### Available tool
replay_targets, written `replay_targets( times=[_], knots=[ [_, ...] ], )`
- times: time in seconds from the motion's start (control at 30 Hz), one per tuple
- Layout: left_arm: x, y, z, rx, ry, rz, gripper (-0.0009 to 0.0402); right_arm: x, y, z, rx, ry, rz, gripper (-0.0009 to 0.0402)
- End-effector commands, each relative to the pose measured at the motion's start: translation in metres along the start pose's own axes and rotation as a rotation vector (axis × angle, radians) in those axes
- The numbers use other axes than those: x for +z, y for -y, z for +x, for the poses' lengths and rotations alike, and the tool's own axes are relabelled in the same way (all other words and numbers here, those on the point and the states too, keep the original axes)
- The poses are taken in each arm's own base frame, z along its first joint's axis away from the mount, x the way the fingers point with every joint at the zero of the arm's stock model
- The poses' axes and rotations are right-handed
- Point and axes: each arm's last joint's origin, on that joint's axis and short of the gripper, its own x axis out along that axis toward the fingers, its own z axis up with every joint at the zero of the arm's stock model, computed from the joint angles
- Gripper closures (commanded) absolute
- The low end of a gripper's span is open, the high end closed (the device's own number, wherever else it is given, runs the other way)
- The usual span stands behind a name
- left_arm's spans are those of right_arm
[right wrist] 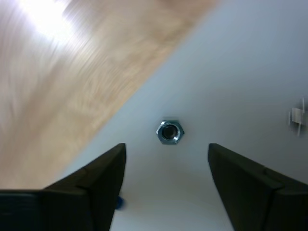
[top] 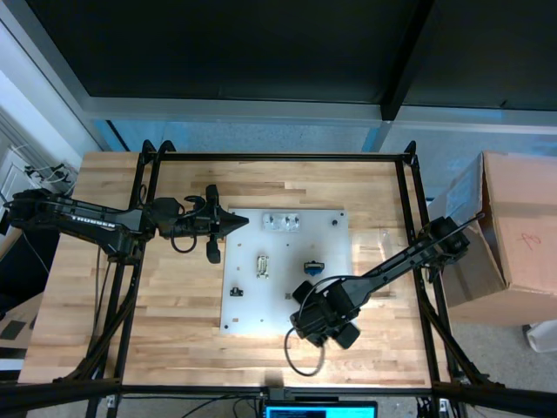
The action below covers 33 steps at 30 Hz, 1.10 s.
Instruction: Unfasten the M12 nut and place it in the container
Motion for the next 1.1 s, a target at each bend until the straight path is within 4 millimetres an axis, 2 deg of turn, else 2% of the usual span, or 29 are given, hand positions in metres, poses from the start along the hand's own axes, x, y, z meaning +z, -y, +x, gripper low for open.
replay_targets(
  times=[0.03, 0.13, 0.27, 0.37, 0.63, 0.9, 1.0, 1.1],
  knots=[
    [0.000, 0.000, 0.000, 0.000, 0.000, 0.000, 0.0393, -0.002, 0.000, -0.001, 0.006, -0.017, 0.252, 0.0239],
    [0.000, 0.000, 0.000, 0.000, 0.001, 0.000, 0.0393, -0.002, -0.001, -0.001, 0.005, -0.019, 0.393, 0.0308],
    [0.000, 0.000, 0.000, 0.000, 0.000, 0.000, 0.0393, -0.002, -0.002, -0.001, 0.005, -0.019, 0.490, 0.0400],
    [0.000, 0.000, 0.000, 0.000, 0.001, 0.000, 0.0393, -0.003, -0.003, 0.002, 0.006, -0.019, 0.531, 0.0384],
    [0.000, 0.000, 0.000, 0.000, 0.000, 0.000, 0.0393, -0.007, -0.006, 0.021, 0.089, 0.008, 0.491, 0.0393],
    [0.000, 0.000, 0.000, 0.000, 0.001, 0.000, 0.0393, -0.009, -0.005, 0.028, 0.073, 0.018, 0.476, 0.0394],
    [0.000, 0.000, 0.000, 0.000, 0.001, 0.000, 0.0393, -0.010, -0.003, 0.029, 0.038, 0.016, 0.473, 0.0394],
    [0.000, 0.000, 0.000, 0.000, 0.000, 0.000, 0.0393, -0.013, 0.001, 0.025, -0.139, 0.020, 0.522, 0.0394]
  ],
)
